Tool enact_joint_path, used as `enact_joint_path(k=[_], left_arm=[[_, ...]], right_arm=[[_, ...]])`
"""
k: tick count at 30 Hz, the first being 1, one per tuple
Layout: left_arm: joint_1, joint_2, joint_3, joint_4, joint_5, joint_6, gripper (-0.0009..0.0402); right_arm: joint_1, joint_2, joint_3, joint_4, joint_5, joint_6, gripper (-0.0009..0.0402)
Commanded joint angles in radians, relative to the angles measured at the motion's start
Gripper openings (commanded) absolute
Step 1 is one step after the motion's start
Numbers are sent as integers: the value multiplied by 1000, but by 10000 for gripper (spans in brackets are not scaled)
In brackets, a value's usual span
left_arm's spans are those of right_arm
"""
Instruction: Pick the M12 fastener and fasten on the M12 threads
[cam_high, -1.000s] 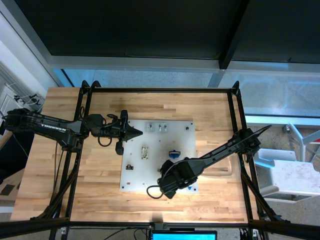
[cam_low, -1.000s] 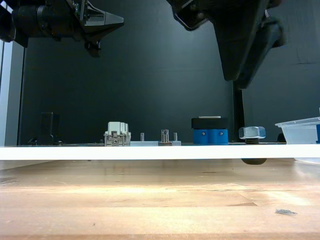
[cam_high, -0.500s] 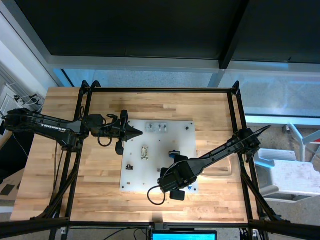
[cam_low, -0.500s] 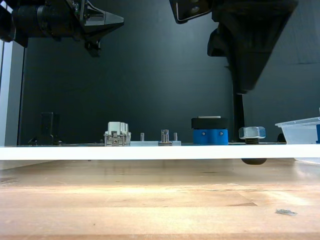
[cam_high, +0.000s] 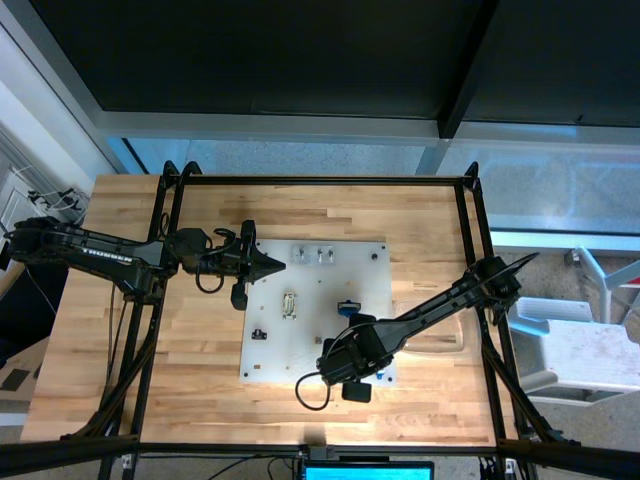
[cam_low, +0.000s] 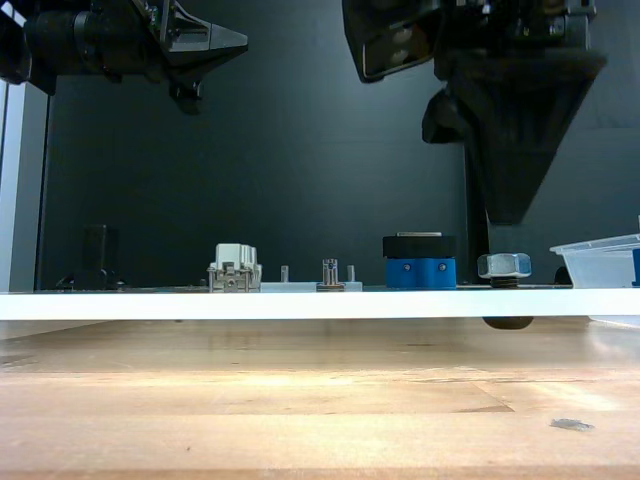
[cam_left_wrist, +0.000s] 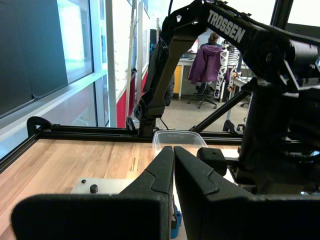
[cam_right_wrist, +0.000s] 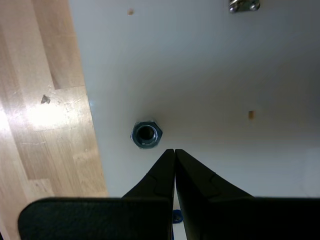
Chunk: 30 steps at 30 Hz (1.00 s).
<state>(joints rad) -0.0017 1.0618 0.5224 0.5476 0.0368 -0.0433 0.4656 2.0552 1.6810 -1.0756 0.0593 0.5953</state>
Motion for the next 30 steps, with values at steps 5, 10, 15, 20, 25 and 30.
enact_joint_path(k=[5, 10, 15, 20, 25, 30], left_arm=[[0, 0, 0, 0, 0, 0, 0], [0, 0, 0, 0, 0, 0, 0], [0, 0, 0, 0, 0, 0, 0], [0, 0, 0, 0, 0, 0, 0], [0, 0, 0, 0, 0, 0, 0], [0, 0, 0, 0, 0, 0, 0]], right_arm=[[3, 2, -31, 29, 0, 1, 0], [3, 2, -38, 47, 1, 0, 0], [3, 2, -66, 80, -3, 0, 0], [3, 2, -71, 94, -11, 0, 0], [2, 0, -68, 102, -244, -19, 0], [2, -3, -68, 100, -291, -37, 0]])
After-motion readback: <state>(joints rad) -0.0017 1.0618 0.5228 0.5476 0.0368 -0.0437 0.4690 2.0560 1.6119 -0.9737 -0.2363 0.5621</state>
